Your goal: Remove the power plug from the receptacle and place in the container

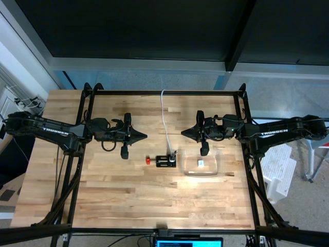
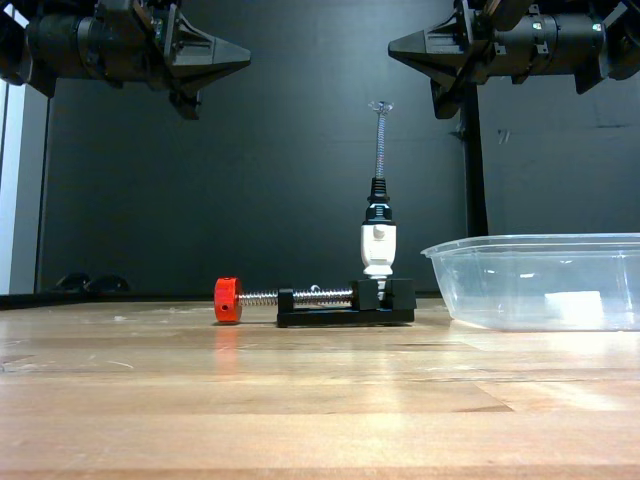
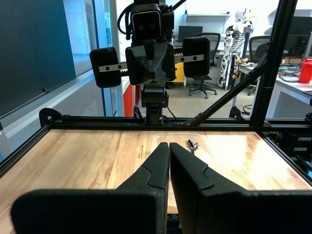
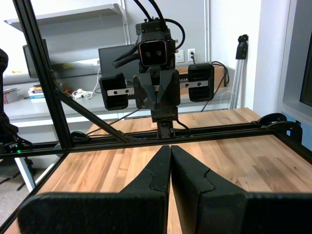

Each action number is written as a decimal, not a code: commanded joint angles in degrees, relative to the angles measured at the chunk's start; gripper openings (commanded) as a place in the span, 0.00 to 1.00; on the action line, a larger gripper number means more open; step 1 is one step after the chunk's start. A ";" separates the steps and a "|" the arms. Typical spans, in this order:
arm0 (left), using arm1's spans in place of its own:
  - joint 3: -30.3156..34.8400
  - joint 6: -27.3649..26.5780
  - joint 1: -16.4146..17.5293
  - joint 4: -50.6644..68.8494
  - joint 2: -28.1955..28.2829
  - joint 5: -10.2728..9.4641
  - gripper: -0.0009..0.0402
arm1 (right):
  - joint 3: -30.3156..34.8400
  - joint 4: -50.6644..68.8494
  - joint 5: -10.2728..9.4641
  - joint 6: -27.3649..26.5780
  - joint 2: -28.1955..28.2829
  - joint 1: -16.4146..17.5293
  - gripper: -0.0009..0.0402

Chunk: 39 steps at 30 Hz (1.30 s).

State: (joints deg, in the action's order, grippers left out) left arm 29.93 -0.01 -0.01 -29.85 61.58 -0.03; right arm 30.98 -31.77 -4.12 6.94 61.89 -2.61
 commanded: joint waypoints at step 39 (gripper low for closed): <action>0.02 0.00 0.02 -0.02 0.02 0.00 0.02 | 36.11 76.24 4.20 -1.40 18.88 8.02 0.10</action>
